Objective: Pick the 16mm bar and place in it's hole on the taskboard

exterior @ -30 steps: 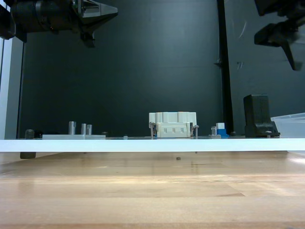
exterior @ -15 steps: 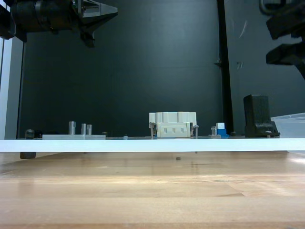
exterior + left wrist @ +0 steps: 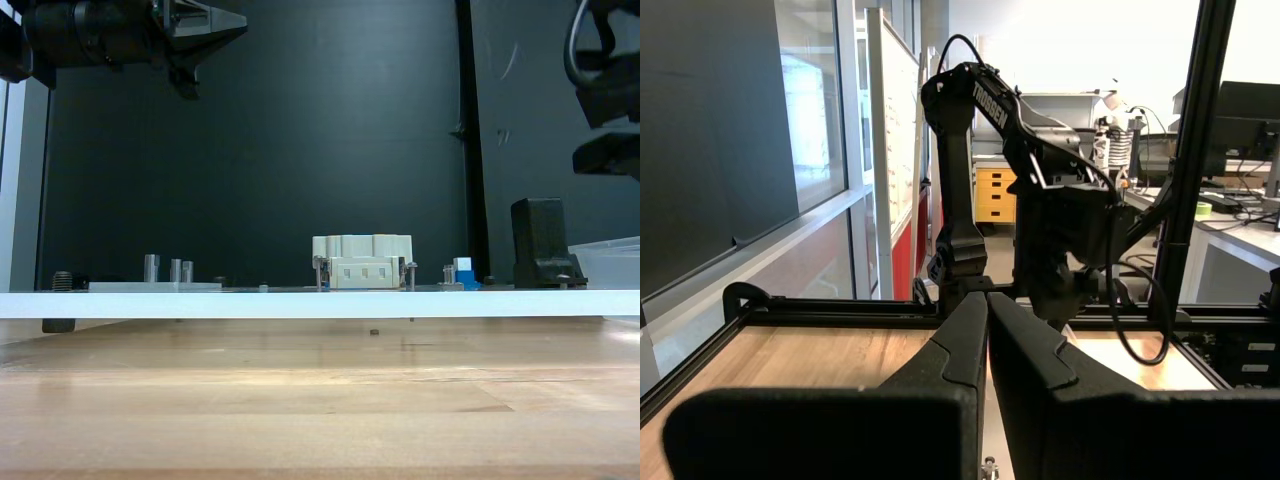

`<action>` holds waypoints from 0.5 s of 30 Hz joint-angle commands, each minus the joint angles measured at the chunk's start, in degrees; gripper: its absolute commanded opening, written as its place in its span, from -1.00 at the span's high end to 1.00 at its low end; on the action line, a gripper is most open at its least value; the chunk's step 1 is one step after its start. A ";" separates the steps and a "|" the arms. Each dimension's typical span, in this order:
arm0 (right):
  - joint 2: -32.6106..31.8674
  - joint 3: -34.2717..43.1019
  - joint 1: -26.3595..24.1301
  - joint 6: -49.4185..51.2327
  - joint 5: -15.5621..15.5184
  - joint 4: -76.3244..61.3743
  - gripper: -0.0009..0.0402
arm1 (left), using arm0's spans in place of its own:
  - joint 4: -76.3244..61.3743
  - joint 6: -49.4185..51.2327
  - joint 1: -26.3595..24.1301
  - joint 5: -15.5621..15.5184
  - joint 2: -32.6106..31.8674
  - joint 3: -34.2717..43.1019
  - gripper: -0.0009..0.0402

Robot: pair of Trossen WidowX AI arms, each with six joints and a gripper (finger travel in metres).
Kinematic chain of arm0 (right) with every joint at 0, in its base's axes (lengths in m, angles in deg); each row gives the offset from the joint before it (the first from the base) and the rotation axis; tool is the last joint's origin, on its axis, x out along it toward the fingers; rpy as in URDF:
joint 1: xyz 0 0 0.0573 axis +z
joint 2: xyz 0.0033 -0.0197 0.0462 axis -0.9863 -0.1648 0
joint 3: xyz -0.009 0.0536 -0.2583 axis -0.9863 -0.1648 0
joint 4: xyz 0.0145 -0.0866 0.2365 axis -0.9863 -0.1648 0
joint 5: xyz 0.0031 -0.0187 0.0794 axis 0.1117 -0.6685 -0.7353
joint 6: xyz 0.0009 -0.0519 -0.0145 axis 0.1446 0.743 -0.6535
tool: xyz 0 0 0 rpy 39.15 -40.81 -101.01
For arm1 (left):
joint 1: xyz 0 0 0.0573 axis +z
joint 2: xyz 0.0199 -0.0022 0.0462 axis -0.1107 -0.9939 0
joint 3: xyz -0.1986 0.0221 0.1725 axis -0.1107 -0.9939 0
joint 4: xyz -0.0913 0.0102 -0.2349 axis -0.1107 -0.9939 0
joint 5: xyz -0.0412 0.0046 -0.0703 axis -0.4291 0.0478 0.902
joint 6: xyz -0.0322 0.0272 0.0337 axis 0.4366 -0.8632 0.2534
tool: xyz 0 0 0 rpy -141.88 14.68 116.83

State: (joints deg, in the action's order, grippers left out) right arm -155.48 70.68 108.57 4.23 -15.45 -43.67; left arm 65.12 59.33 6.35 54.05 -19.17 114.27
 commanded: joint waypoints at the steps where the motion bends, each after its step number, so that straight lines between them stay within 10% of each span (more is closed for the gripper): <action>1: 0.00 -1.60 -0.02 -0.04 0.07 1.07 -0.02 | 0.02 -0.02 0.00 0.00 -0.02 0.00 0.96; 15: 0.00 -5.25 -0.04 -1.09 0.07 7.15 0.03 | 0.02 0.00 0.00 0.00 -0.02 0.00 0.96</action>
